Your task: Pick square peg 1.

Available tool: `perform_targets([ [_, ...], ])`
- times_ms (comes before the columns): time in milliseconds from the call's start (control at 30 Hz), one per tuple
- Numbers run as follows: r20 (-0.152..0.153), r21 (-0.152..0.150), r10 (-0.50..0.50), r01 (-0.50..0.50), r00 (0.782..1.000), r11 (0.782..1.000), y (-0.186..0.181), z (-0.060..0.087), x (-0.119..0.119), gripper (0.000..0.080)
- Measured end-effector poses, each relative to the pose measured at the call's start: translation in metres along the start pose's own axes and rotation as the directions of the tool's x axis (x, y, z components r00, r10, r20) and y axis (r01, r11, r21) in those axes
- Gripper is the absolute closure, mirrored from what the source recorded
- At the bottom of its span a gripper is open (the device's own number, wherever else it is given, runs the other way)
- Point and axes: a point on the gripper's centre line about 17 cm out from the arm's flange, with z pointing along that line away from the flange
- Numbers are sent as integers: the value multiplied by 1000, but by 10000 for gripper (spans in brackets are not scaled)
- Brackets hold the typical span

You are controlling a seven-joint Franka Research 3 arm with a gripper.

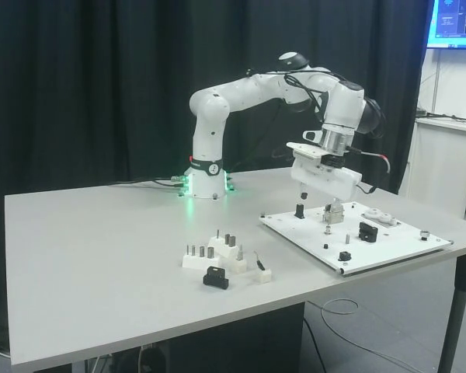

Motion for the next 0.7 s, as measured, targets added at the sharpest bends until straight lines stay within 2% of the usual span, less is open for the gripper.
perform_targets([
  [167, -7, -9, -114, 114, 993, 993, 2, 0, 1, 3],
  [333, -11, -28, -231, 231, 973, 973, 6, 1, 3, 3],
  [533, -8, -59, -375, 374, 927, 925, 14, 4, 7, 3],
  [700, -2, -87, -478, 476, 878, 875, 23, 7, 14, 3],
])
